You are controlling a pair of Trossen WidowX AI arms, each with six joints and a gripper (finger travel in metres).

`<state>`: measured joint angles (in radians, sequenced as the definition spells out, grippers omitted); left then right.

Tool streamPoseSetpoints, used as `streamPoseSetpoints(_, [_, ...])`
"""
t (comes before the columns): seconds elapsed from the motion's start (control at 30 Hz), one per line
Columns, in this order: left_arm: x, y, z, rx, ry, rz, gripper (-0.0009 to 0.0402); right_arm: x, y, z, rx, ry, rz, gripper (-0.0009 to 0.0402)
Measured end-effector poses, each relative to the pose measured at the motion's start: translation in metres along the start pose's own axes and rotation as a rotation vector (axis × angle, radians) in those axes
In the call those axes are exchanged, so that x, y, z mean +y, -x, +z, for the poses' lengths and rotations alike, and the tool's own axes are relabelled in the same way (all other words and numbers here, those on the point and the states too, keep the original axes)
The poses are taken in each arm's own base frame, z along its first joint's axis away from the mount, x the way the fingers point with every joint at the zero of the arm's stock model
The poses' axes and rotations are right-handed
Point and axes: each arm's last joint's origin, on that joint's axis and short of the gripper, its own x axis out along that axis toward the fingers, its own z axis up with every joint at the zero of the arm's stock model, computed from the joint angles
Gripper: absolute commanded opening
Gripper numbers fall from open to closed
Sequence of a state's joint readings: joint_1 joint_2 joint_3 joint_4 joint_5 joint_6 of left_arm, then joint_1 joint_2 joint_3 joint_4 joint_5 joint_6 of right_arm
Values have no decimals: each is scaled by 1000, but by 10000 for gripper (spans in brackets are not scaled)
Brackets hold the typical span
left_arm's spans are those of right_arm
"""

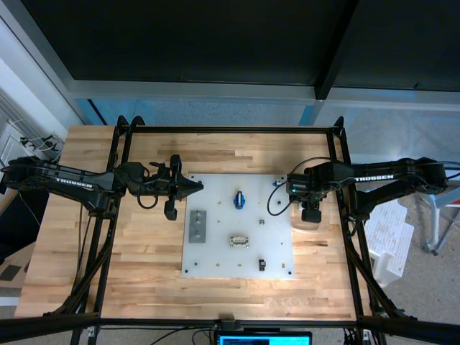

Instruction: Pick the USB connector and install on taskboard

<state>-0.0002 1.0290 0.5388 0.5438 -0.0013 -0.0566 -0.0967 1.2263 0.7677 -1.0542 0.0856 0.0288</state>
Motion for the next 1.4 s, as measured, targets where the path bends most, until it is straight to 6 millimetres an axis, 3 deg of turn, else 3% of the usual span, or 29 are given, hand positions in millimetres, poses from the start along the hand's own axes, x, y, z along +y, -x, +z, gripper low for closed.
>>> streamPoseSetpoints(0.33, [0, 0, 0, 0, 0, 0, 0, 1, -6, 1, -3, 15, 0, 96])
streamPoseSetpoints(0.93, [0, 0, 0, 0, 0, 0, 0, 1, -6, 1, -2, 23, 11, 0])
streamPoseSetpoints(1.4, [0, 0, 0, 0, 0, 0, 0, 1, 0, -2, -33, 25, 31, 0])
